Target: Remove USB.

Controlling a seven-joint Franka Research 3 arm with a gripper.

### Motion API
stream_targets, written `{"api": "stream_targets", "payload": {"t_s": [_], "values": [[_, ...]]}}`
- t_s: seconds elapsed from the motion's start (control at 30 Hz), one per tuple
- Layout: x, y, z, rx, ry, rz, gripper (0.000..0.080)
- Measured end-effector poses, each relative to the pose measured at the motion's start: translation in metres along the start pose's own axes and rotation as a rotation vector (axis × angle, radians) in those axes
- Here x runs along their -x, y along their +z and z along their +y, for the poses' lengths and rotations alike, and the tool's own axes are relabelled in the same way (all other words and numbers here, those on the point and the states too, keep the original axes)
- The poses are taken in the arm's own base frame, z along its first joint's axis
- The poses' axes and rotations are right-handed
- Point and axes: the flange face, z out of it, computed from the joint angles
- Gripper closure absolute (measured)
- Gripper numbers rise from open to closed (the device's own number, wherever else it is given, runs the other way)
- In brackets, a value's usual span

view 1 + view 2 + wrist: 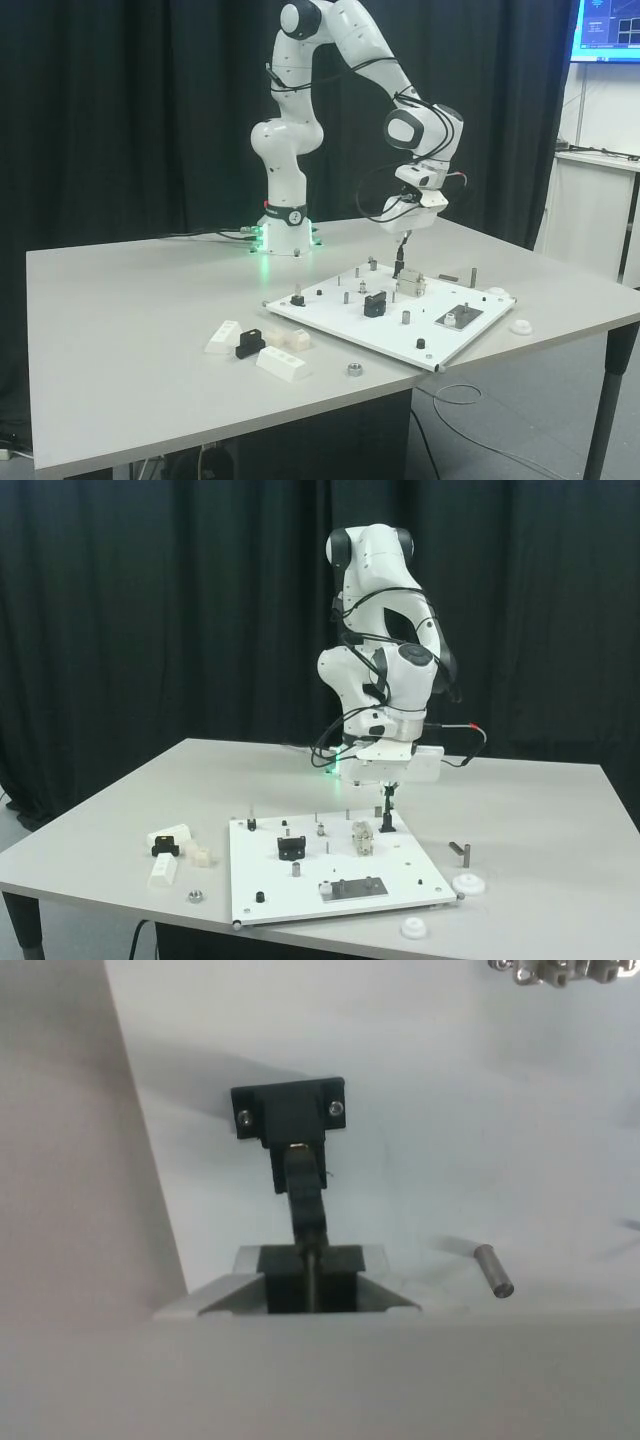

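My claw (312, 1295) pinching USB plug (303, 1192), plug seated in black socket (290, 1112) at frame centre; white board (480, 1140) on counter (120, 300).

From where I stand, the gripper (401, 243) is too small in both room views to tell how its fingers sit, and the wrist view gives only a blurred grey band across its lower part. The USB plug (303, 1192) runs down into that band, so its lower end is hidden. A metal fitting (553, 970) is cut off by the picture's edge (only its underside shows). On the white board (300, 895) the small pegs are too tiny to identify. The table (120, 330) runs past the frame.
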Motion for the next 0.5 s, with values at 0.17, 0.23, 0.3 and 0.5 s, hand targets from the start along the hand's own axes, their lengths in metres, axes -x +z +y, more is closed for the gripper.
{"api": "stream_targets", "payload": {"t_s": [0.17,0.23,0.3,0.5], "values": [[0.0000,-0.0001,0.0001,0.001,0.000,-0.001,0.0776],[0.0001,-0.0001,0.0003,0.004,0.000,-0.003,0.0776],[0.0002,-0.0001,0.0005,0.006,0.000,-0.005,0.0776],[0.0006,-0.0029,0.0017,0.011,0.001,-0.009,0.0782]]}}
